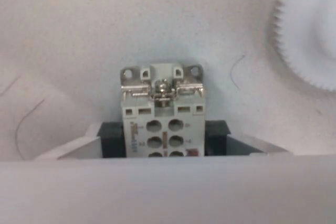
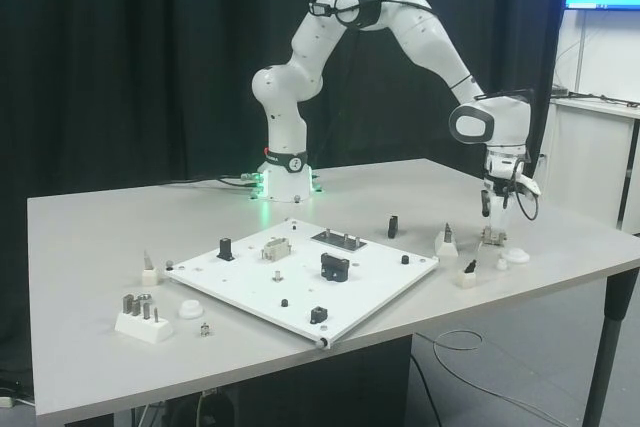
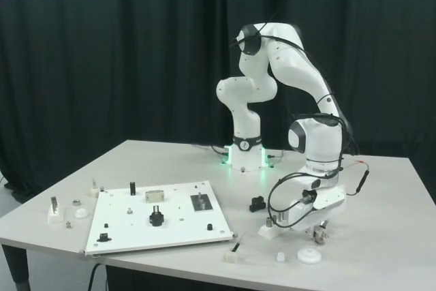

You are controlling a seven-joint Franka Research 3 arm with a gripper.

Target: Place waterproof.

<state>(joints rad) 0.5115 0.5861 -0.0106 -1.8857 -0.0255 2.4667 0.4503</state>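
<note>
gripper (image 1: 164, 148) clenched on waterproof connector (image 1: 161, 109) | connector just above grey table (image 2: 90, 247), right of white board (image 2: 300, 282), near white gear (image 1: 310, 30) | connector's lower rows cut off, fingertips hidden

even overhead light falls on the counter (image 2: 120, 222), with soft, short shadows under the white board (image 2: 300, 282). black curtains (image 3: 102, 46) stay dark. the arm base (image 2: 283, 185) glows green. the wrist view is washed pale, with a blurred band close to the lens.
</note>
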